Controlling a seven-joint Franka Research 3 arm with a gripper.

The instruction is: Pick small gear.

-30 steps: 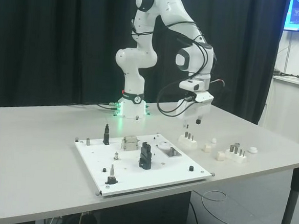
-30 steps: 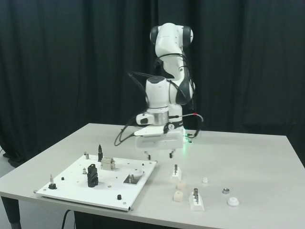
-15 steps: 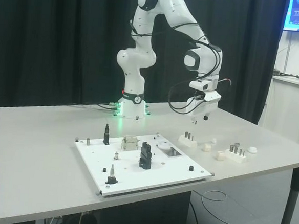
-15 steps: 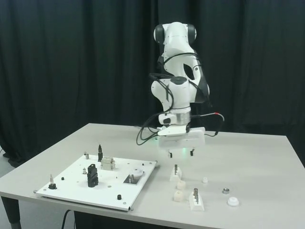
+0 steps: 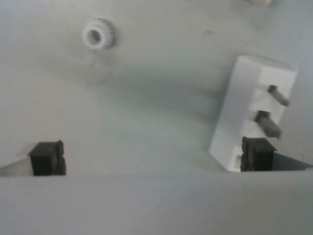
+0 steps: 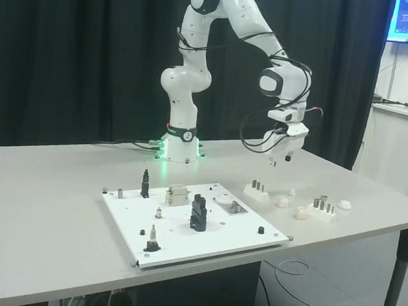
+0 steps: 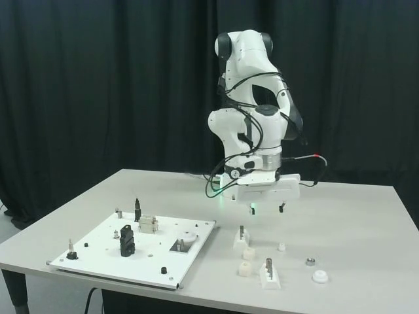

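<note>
One small gear (image 5: 98, 35), white, round, toothed rim with a centre hole, lies flat on the grey table (image 6: 55, 184) in the wrist view. In the second room view it is probably the tiny white piece (image 7: 281, 247) just beyond the peg blocks; teeth not resolvable there.

Gripper (image 7: 267, 209) hangs above the table, clear of the gear, touching nothing. Fingers point straight down, spread wide, nothing between them. In the wrist view both black fingertips (image 5: 47, 158) show only as blocky ends; the rest is cut off by the pale gripper body across that picture's lower part.

Arm (image 6: 227, 28) white, smooth glossy shells, arched high from its base, elbow up, forearm dropping to the wrist; black cables loop beside the wrist. Green light at the base.

White block (image 5: 249, 105), matte, rectangular, with dark metal pegs standing in it, sits near the gear but apart; one fingertip overlaps its corner in the wrist view. Whether they touch cannot be told there; the room views show the gripper well above it.

White assembly board (image 6: 185, 225), flat, square, lies well apart, carrying small black and metal fixtures too small to identify. Black curtain (image 7: 98, 85) behind.
</note>
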